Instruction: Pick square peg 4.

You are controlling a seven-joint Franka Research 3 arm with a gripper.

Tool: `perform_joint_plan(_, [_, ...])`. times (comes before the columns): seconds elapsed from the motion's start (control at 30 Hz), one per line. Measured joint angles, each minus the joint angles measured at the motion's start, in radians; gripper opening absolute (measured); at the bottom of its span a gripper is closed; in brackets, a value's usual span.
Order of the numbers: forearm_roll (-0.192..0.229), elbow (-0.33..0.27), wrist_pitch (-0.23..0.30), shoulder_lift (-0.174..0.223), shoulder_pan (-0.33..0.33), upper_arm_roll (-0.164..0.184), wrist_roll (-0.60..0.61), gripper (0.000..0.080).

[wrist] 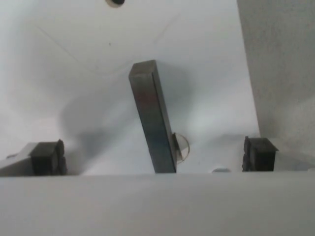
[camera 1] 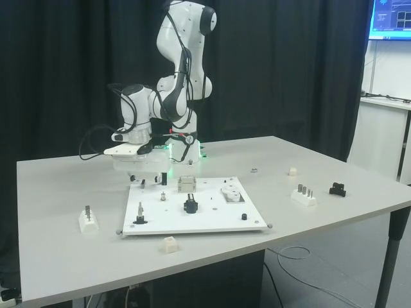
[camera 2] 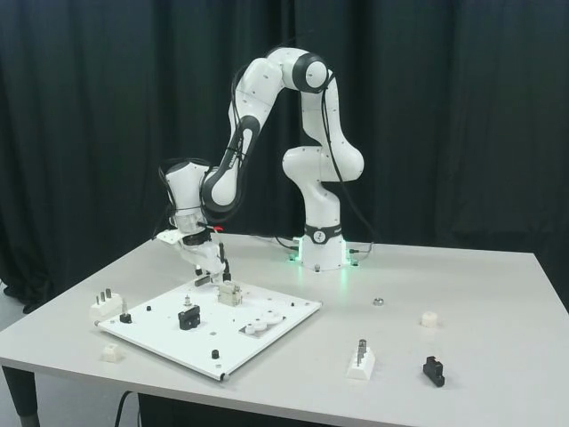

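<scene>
The claw (wrist: 152,156) hangs low over the white board (wrist: 98,64), its fingers (wrist: 47,157) spread wide. The peg (wrist: 152,123) stands on the board between them, touching neither, nearer midway than to either pad.

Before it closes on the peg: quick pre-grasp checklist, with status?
1. Gripper open: ok, both fingertips stand apart.
2. Square peg between the fingertips: ok in the wrist view.
3. Peg centred: roughly, slightly nearer one fingertip.
4. Peg upright: cannot tell, it looks tilted in the wrist view.
5. Fingers clear of the white board: cannot tell.
6. Nearby parts out of the way: ok, only a small round fitting sits behind the peg.
</scene>
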Motion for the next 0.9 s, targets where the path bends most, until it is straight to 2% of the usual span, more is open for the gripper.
perform_joint_plan(0.47, [0.004, 0.000, 0.002, 0.017, 0.002, 0.001, -0.005, 0.0800])
perform_joint_plan(0.8, [0.050, 0.000, 0.026, 0.037, 0.004, 0.000, -0.017, 0.0800])
perform_joint_plan(0.83, [0.051, 0.000, 0.029, 0.037, 0.003, 0.000, -0.017, 0.0616])
perform_joint_plan(0.9, [0.054, 0.000, 0.031, 0.038, 0.003, 0.000, -0.018, 0.0616])
